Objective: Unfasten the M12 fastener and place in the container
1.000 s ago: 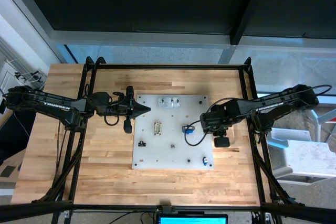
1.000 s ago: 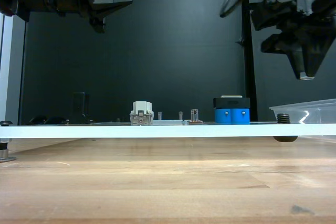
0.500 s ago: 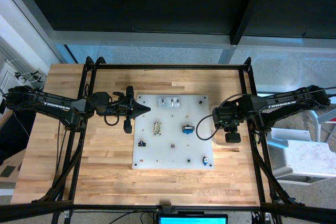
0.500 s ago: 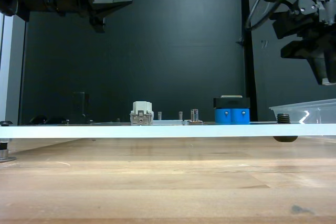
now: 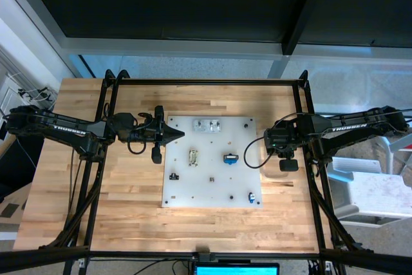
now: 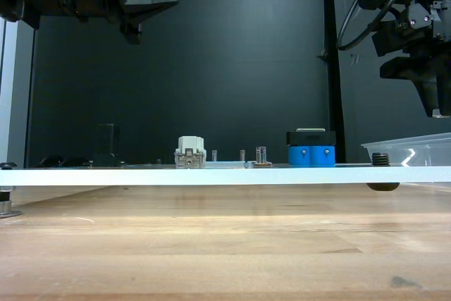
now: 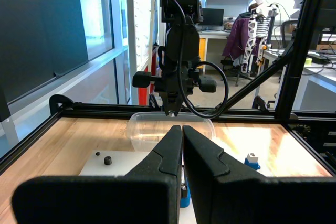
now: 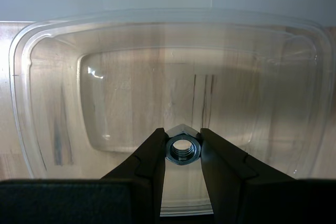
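Pinched the silver M12 nut (image 8: pixel 182 150) between the two black fingers of the right gripper (image 8: pixel 182 141), its threaded hole turned toward the wrist camera. Clamped on opposite sides of the hexagon, with the fingertips otherwise apart.

Hung beyond the right edge of the white board (image 5: pixel 193 191), pointing down over the clear container (image 8: pixel 21 103), the nut held above the tub's floor and not touching it. Viewed level from the board's near edge, raised the right gripper (image 6: pixel 438 107) above the container (image 6: pixel 423 147), tip clear of the rim.

Rested on bare wood just beside the board's right edge, grain showing through the clear walls.

Stood uncovered near the board's near right edge: the black stud (image 6: pixel 380 159), ribs exposed.

Sat further in on the board: the blue connector (image 5: pixel 230 158) right of its middle, the cream connector (image 5: pixel 193 157) left of it.

Parked high over the board's left edge, toward its far left corner: the left gripper (image 5: pixel 179 134), fingers pressed together, aimed across the board at its right edge. Looked from the left wrist past that gripper (image 7: pixel 182 129) and over the board to the right arm, upright above the container (image 7: pixel 170 127).
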### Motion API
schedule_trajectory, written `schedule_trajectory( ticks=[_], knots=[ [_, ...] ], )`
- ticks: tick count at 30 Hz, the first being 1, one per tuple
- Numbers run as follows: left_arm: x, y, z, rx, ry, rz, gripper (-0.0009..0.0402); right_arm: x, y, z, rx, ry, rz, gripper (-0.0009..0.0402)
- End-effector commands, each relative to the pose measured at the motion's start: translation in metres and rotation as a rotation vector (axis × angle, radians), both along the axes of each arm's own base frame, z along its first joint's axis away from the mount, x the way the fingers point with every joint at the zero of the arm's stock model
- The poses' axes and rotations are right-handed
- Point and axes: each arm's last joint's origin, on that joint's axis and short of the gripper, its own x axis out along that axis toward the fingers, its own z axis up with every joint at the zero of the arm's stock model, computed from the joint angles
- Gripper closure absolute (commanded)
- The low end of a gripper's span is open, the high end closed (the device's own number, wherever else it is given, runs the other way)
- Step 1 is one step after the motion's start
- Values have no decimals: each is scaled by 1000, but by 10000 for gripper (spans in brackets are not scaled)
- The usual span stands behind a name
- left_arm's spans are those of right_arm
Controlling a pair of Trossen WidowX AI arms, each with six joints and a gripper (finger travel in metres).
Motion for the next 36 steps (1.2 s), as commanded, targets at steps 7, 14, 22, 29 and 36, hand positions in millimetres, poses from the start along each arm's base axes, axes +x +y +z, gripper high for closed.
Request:
schedule_trajectory(
  ticks=[7,14,22,29,36],
  knots=[
    [0,0,0,0,0,0,393,2,0,0,5,-14,-10,356],
    [0,0,0,0,0,0,393,3,0,0,6,-32,-8,266],
    [0,0,0,0,0,0,393,3,0,0,6,-32,-8,200],
    [0,0,0,0,0,0,393,3,0,0,6,-32,-8,180],
    [0,0,0,0,0,0,393,3,0,0,6,-32,-8,181]
  ],
)
